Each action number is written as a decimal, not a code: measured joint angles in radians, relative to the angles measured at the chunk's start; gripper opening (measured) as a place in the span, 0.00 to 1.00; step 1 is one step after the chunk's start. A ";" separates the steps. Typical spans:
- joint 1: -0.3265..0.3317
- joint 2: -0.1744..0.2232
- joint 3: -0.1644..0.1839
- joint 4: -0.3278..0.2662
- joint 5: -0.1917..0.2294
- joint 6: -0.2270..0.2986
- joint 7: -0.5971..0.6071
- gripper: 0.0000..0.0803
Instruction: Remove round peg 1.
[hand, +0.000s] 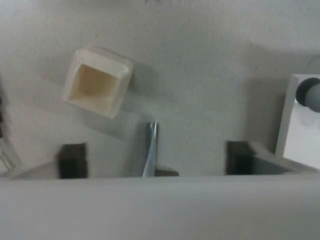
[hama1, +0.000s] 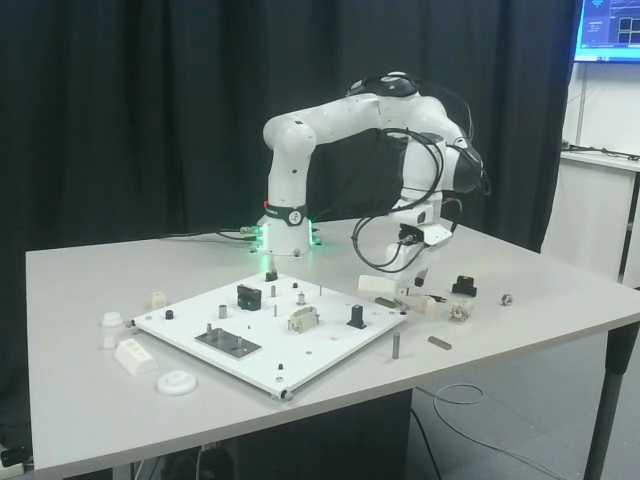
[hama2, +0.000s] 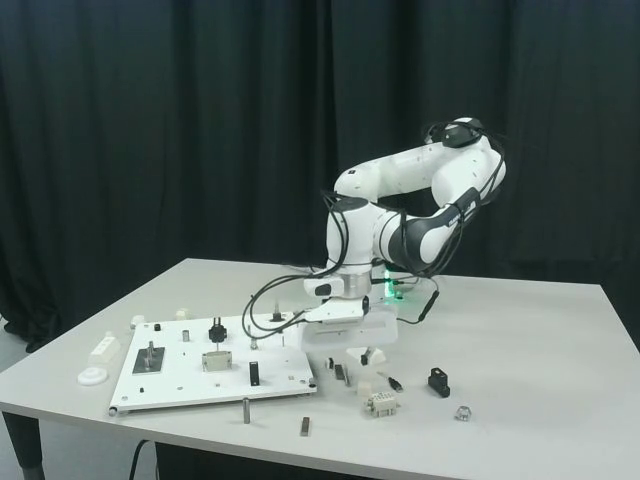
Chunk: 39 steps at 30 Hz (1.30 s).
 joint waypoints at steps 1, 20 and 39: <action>0.001 0.000 -0.002 0.000 -0.002 0.000 0.000 0.76; 0.013 -0.009 -0.030 0.005 -0.034 -0.004 0.009 0.99; 0.009 -0.009 -0.036 -0.003 -0.094 -0.004 0.010 1.00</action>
